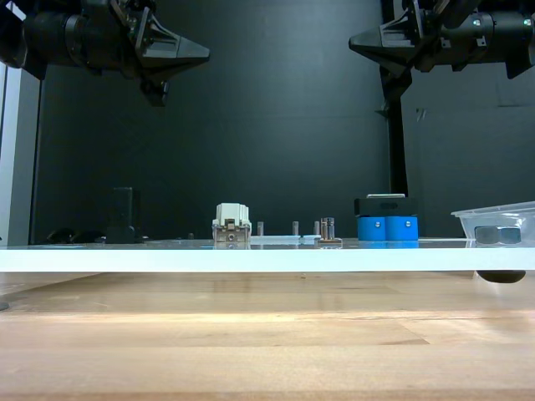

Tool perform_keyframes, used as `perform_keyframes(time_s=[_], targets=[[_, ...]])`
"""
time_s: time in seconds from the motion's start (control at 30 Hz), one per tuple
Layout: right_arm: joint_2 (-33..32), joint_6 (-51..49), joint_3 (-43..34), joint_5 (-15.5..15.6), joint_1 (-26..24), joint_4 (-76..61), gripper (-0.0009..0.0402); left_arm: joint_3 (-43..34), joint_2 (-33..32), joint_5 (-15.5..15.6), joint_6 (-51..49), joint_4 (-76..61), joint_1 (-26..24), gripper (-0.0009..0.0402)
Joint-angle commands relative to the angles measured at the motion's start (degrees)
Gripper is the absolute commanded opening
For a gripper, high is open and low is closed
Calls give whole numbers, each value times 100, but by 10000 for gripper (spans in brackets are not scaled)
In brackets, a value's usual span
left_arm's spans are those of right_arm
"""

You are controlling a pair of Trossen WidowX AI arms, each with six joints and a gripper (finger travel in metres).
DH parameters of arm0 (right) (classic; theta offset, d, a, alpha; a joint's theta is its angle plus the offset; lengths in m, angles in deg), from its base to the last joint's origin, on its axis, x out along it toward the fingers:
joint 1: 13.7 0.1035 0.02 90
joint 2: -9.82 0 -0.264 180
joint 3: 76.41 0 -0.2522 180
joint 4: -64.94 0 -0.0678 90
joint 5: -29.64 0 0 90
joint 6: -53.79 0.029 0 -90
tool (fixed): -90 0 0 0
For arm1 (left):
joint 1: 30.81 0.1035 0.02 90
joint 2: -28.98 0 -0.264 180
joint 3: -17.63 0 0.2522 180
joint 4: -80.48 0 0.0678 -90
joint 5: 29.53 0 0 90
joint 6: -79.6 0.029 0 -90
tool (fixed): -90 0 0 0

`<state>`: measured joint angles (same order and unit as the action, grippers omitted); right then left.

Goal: Pick the M12 nut and place it on its threads and fasten

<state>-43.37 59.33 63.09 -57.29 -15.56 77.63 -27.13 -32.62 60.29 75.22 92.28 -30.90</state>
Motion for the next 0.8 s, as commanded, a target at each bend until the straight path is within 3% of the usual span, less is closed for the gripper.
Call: perform_keyframes(time_s=[0.03,0.8], targets=[[-4,0,-4,0,2,-4,0,0,0,0,2,2,2,0],[-7,0,-4,0,2,-4,0,13,0,63,184,431,9,0]])
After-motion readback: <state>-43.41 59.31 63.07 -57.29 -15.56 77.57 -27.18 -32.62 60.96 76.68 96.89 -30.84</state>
